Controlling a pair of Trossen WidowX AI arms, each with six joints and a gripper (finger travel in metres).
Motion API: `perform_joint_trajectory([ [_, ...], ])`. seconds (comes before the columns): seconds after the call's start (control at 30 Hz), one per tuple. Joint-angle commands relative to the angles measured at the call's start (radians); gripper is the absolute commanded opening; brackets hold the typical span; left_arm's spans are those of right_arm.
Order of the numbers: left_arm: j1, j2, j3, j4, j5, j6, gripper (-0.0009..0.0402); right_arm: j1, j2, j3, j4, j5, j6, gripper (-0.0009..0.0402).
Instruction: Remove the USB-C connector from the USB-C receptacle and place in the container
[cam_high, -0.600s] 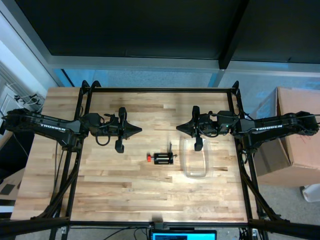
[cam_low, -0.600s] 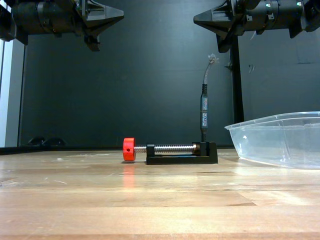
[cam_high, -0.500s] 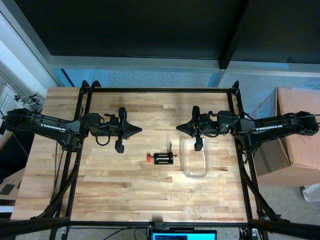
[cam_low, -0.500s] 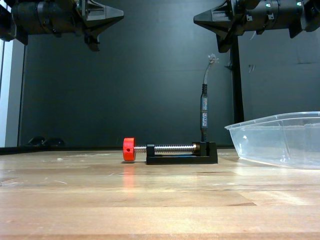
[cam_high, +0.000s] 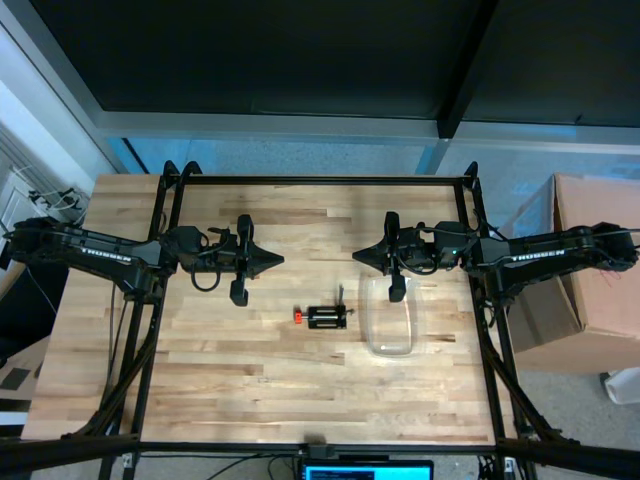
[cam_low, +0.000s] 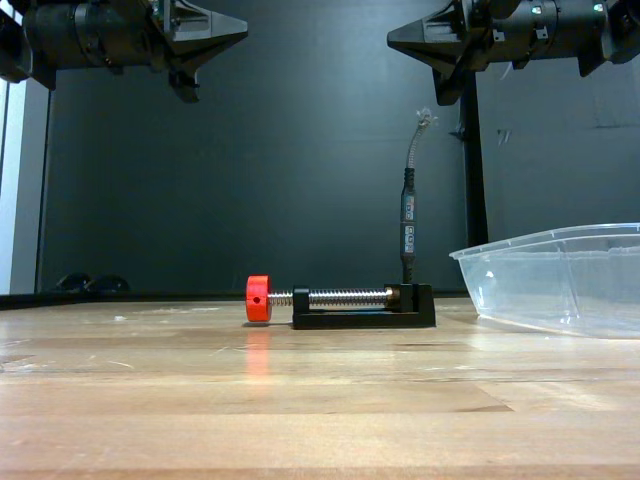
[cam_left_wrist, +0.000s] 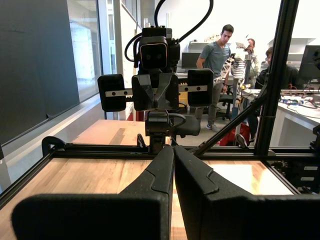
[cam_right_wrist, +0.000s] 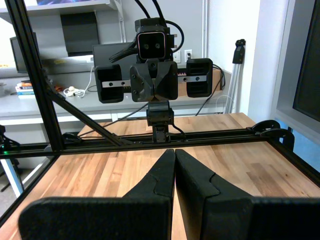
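Two tools hang high over the worktop (cam_high: 250, 380), tips pointing at each other with a gap between them. The left tool (cam_high: 281, 260) has its two fingers (cam_left_wrist: 162, 167) pressed together, nothing between them. Lower than its tip and off to its right, toward the near edge, lies one black clamp (cam_low: 365, 308) flat on the wood, with one red knob (cam_low: 258, 298) on the end of its screw that is nearer the left tool. At the clamp's other end one USB-C connector (cam_low: 408, 225) stands upright, its foot seated in the USB-C receptacle (cam_low: 405, 291) held there, with a short frayed cable stub (cam_low: 420, 128) rising from its top; neither tool touches it. It stands almost straight below the tip of the right tool (cam_high: 356, 256), well under it. That tool's two fingers (cam_right_wrist: 162, 170) are likewise closed against each other and hold nothing. One clear plastic container (cam_low: 560, 280) rests on the worktop beneath the right tool's body, just beside the clamp on the side away from the left tool and not touching it.
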Motion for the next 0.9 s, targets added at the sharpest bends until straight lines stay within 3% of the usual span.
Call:
perform_joint_trajectory([
  [0.03,0.0,0.0,0.0,0.0,0.0,0.0,0.0,0.0,0.002,0.0,0.0,0.0,0.026,0.0],
  [0.13,0.0,0.0,0.0,0.0,0.0,0.0,0.0,0.003,0.001,0.006,-0.052,0.0,0.04,0.0],
  [0.4,0.0,0.0,0.0,0.001,0.0,0.0,0.0,0.075,0.002,0.132,-0.468,0.01,0.046,0.0],
  [0.5,0.0,0.0,0.0,0.0,0.0,0.0,0.0,0.107,0.018,0.2,-0.664,0.043,0.063,0.0],
  [0.9,0.0,0.0,0.0,0.0,0.0,0.0,0.0,0.206,0.204,0.493,-1.194,0.062,0.148,0.0],
])
